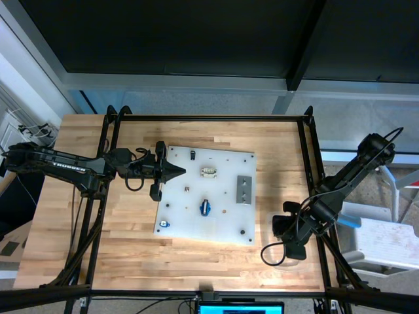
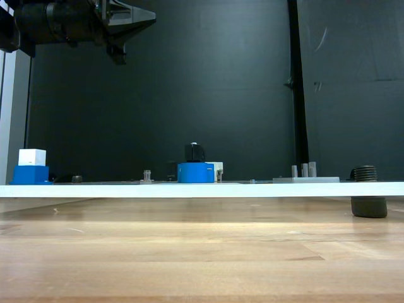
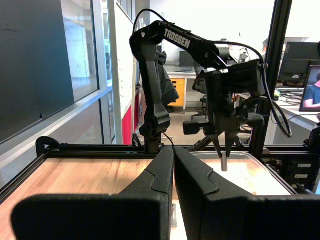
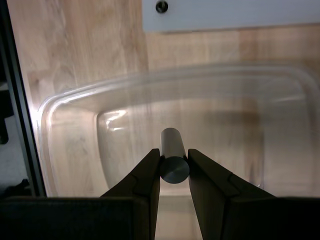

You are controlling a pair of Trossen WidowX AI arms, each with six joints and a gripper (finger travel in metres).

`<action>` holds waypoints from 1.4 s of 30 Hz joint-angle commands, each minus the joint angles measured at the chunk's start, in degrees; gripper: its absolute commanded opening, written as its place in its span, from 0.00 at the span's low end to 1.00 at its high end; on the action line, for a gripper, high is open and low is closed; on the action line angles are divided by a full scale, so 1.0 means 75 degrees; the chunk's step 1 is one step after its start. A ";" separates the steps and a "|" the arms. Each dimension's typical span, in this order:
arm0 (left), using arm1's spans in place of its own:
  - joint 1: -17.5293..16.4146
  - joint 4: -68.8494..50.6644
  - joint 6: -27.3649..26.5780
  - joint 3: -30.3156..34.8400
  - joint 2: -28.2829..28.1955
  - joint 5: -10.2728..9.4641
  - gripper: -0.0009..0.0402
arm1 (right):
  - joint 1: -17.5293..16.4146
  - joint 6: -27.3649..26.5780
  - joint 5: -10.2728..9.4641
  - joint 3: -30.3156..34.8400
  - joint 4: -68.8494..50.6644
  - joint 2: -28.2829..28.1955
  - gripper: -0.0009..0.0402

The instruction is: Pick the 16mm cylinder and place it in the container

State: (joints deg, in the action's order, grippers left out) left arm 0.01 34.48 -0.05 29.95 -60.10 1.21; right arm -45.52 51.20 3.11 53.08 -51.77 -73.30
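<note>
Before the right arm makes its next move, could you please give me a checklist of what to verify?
1. 16mm cylinder clamped between the fingers of the right gripper: ok.
2. Cylinder positioned over the container, inside its rim: ok.
3. Gap between the cylinder and the container floor: cannot tell.
4. Cylinder released and resting in the container: not ok, not yet let go.
5. Left gripper shut and out of the way, hovering over the left edge of the task board, far from the container: ok.
</note>
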 commanded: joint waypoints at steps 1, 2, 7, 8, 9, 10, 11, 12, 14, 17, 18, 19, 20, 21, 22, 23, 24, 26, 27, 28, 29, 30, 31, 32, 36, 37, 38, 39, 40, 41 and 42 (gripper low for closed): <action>0.0000 0.0000 0.0000 0.0000 0.0000 0.0003 0.02 | -0.0017 -0.0032 -0.0050 -0.0245 0.0364 0.0023 0.04; 0.0000 0.0000 0.0003 0.0000 0.0000 0.0003 0.02 | -0.0017 -0.0052 -0.0055 -0.0300 0.0469 0.0023 0.04; -0.0003 0.0000 0.0003 0.0000 0.0000 0.0003 0.02 | -0.0029 -0.0070 -0.0341 -0.0635 0.1032 0.0082 0.04; 0.0000 0.0000 0.0003 0.0000 0.0000 0.0003 0.02 | -0.0029 -0.0064 -0.0440 -0.0717 0.1198 0.0090 0.04; 0.0000 0.0000 0.0003 0.0000 0.0000 0.0003 0.02 | -0.0032 -0.0064 -0.0458 -0.0781 0.1320 0.0096 0.04; 0.0000 0.0000 0.0003 0.0000 0.0000 0.0003 0.02 | -0.0032 -0.0064 -0.0455 -0.0828 0.1416 0.0096 0.04; 0.0000 0.0000 0.0003 0.0000 0.0000 0.0003 0.02 | -0.0035 -0.0058 -0.0458 -0.0871 0.1510 0.0096 0.04; 0.0000 0.0000 0.0003 0.0000 0.0000 0.0003 0.02 | -0.0035 -0.0058 -0.0507 -0.0901 0.1594 0.0096 0.04; 0.0000 0.0000 0.0003 0.0000 0.0000 0.0003 0.02 | -0.0035 -0.0052 -0.0571 -0.0965 0.1743 0.0096 0.04; 0.0000 0.0000 0.0003 0.0000 0.0000 0.0003 0.02 | -0.0035 -0.0050 -0.0571 -0.1075 0.1944 0.0096 0.04; 0.0000 0.0000 0.0003 0.0000 0.0000 0.0003 0.02 | -0.0035 -0.0055 -0.0577 -0.1122 0.2031 0.0096 0.04; 0.0000 0.0000 0.0003 0.0000 0.0000 0.0003 0.02 | -0.0035 -0.0064 -0.0574 -0.1163 0.2110 0.0096 0.04; -0.0003 0.0000 0.0003 0.0000 0.0000 0.0003 0.02 | -0.0038 -0.0061 -0.0574 -0.1204 0.2180 0.0096 0.04; 0.0000 0.0000 0.0003 0.0000 0.0000 0.0003 0.02 | -0.0038 -0.0061 -0.0574 -0.1250 0.2247 0.0096 0.04; 0.0000 0.0000 0.0003 0.0000 0.0000 0.0003 0.02 | -0.0038 -0.0064 -0.0574 -0.1297 0.2294 0.0096 0.04; -0.0003 0.0000 0.0003 0.0000 0.0000 0.0003 0.02 | -0.0038 -0.0061 -0.0574 -0.1338 0.2334 0.0096 0.04; -0.0003 0.0000 0.0003 0.0000 0.0000 0.0003 0.02 | -0.0038 -0.0064 -0.0574 -0.1381 0.2369 0.0096 0.04; 0.0000 0.0000 0.0000 0.0000 0.0000 0.0003 0.02 | -0.0038 -0.0061 -0.0574 -0.1445 0.2410 0.0096 0.04; 0.0000 0.0000 0.0003 0.0000 0.0000 0.0003 0.02 | -0.0038 -0.0064 -0.0574 -0.1472 0.2430 0.0096 0.04; -0.0003 0.0000 0.0003 0.0000 0.0000 0.0003 0.02 | -0.0038 -0.0061 -0.0568 -0.1489 0.2439 0.0096 0.04; -0.0003 0.0000 0.0003 0.0000 0.0000 0.0003 0.02 | -0.0038 -0.0061 -0.0568 -0.1507 0.2457 0.0096 0.04; 0.0000 0.0000 0.0003 0.0000 0.0000 0.0003 0.02 | -0.0038 -0.0058 -0.0565 -0.1518 0.2468 0.0096 0.04; 0.0000 0.0000 0.0003 0.0000 0.0000 0.0003 0.02 | -0.0038 -0.0055 -0.0565 -0.1527 0.2480 0.0096 0.04; 0.0000 0.0000 0.0003 0.0000 0.0000 0.0003 0.02 | -0.0038 -0.0052 -0.0568 -0.1542 0.2495 0.0096 0.04; 0.0000 0.0000 0.0003 0.0000 0.0000 0.0003 0.02 | -0.0038 0.0012 -0.0568 -0.1693 0.2649 0.0096 0.06; -0.0003 0.0000 0.0003 0.0000 0.0000 0.0003 0.02 | -0.0038 0.0082 -0.0568 -0.1728 0.2672 0.0096 0.08; -0.0003 0.0000 0.0000 0.0000 0.0000 0.0003 0.02 | -0.0038 0.0114 -0.0565 -0.1751 0.2672 0.0096 0.10; 0.0000 0.0000 0.0003 0.0000 0.0000 0.0003 0.02 | -0.0038 0.0119 -0.0565 -0.1760 0.2672 0.0096 0.11; 0.0000 0.0000 0.0003 0.0000 0.0000 0.0003 0.02 | -0.0038 0.0122 -0.0562 -0.1760 0.2675 0.0096 0.14; 0.0000 0.0000 0.0003 0.0000 0.0000 0.0003 0.02 | -0.0038 0.0125 -0.0562 -0.1760 0.2675 0.0096 0.16; -0.0003 0.0000 0.0003 0.0000 0.0000 0.0003 0.02 | -0.0038 0.0140 -0.0562 -0.1760 0.2675 0.0096 0.18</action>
State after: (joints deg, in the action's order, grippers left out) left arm 0.01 34.48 -0.05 29.93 -60.07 1.21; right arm -45.80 52.10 -1.15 39.86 -31.68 -72.53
